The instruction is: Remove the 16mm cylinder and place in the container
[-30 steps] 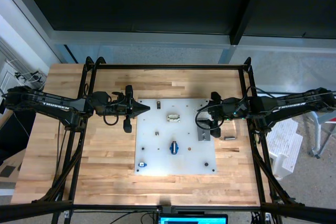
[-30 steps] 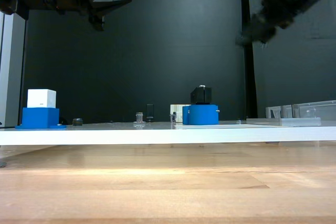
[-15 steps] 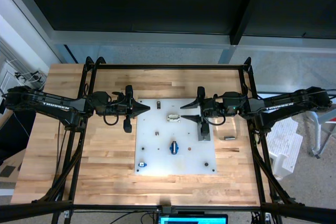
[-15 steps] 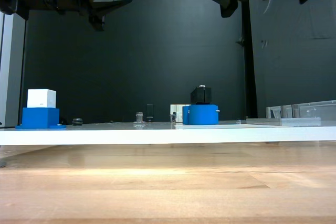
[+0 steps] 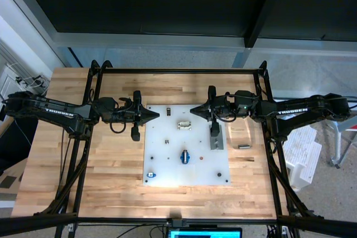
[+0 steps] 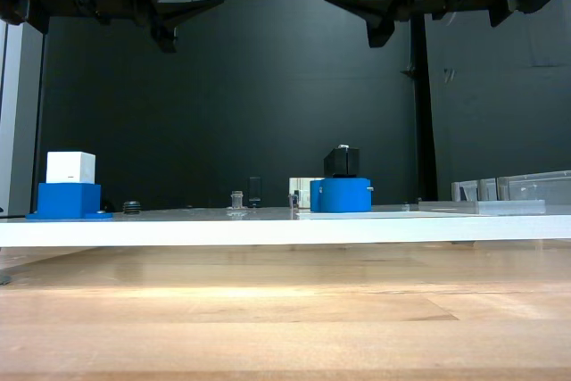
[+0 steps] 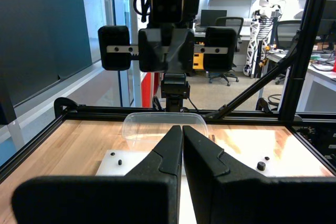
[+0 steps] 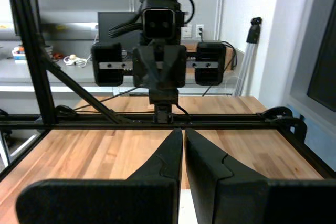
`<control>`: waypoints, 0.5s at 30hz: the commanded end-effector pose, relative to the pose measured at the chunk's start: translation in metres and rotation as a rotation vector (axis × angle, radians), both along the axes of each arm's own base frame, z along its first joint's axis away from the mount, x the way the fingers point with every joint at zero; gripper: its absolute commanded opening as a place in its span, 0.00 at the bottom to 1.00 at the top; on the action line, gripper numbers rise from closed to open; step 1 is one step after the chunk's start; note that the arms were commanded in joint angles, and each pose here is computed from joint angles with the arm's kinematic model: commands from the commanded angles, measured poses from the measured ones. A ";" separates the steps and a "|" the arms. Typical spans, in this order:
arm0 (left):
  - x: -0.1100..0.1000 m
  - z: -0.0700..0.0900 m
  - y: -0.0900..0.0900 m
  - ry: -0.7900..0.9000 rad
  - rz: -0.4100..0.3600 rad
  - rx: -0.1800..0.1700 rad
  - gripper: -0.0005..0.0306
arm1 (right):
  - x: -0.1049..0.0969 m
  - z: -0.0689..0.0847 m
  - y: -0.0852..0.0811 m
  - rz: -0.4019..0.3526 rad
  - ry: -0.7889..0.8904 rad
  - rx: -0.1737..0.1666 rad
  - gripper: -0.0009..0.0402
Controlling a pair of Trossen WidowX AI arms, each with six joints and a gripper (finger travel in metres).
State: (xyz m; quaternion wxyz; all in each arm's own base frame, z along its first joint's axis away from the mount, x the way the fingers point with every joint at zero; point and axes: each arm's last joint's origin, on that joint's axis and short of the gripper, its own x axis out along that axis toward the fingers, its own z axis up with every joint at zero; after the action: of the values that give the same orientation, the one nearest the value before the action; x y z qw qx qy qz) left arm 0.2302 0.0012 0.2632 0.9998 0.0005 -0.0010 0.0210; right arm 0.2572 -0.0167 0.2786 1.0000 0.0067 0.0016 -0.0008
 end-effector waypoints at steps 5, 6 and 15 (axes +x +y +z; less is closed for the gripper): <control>0.000 0.000 0.000 -0.001 0.000 0.000 0.02 | -0.004 -0.011 -0.002 -0.008 -0.011 0.039 0.02; 0.000 0.000 0.000 -0.001 0.000 0.000 0.02 | -0.004 -0.012 -0.002 -0.008 -0.007 0.047 0.02; 0.000 0.000 0.000 -0.001 0.000 0.000 0.02 | -0.004 -0.012 -0.002 -0.007 -0.010 0.052 0.02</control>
State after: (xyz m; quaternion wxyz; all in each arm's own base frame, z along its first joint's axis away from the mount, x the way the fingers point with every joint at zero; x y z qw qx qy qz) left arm 0.2301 0.0012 0.2635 0.9998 0.0004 -0.0016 0.0208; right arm 0.2527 -0.0184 0.2651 0.9995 0.0328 -0.0014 -0.0045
